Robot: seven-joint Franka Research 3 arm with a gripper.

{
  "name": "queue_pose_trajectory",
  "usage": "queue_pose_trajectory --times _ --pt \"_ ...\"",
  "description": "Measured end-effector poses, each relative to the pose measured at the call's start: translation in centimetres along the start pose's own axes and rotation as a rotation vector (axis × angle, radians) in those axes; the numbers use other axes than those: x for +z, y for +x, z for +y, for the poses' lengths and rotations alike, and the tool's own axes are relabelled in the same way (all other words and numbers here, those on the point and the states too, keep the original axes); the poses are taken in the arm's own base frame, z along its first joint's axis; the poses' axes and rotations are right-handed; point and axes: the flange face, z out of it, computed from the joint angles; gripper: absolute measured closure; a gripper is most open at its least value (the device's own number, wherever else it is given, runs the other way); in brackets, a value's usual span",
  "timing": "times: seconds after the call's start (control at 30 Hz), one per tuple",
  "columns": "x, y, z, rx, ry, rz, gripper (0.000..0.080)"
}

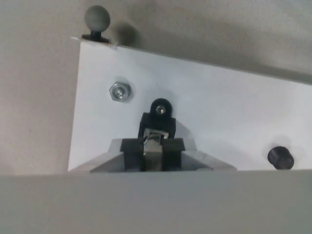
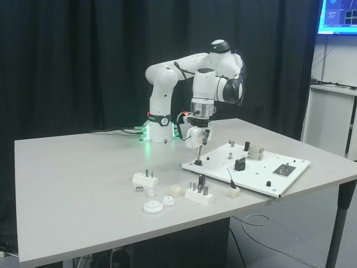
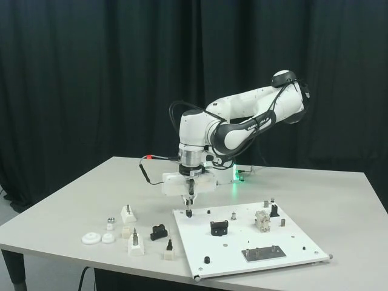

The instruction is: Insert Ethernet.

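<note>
Two fingers of the gripper [image 1: 154, 155] clamped on the Ethernet plug [image 1: 152, 140] — over the black socket [image 1: 158, 123], white board [image 1: 219, 112].

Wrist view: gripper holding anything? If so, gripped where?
Yes. The gripper is shut on the Ethernet plug, its two black fingers clamping the plug's sides, right above the black socket on the white board.

A small Ethernet plug [image 1: 152, 141] sits pinched between the gripper's [image 1: 153, 155] two black fingers, pointing downward. Directly beneath it, touching or nearly so, is the black socket [image 1: 157, 122] on the white board [image 1: 219, 112].
</note>
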Motion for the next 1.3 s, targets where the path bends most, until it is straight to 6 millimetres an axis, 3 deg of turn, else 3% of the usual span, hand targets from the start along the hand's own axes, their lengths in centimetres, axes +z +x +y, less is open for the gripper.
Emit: queue_pose_trajectory --times 1.3 --pt "0.2 0.4 -0.52 0.067 -0.033 -0.015 0.0727"
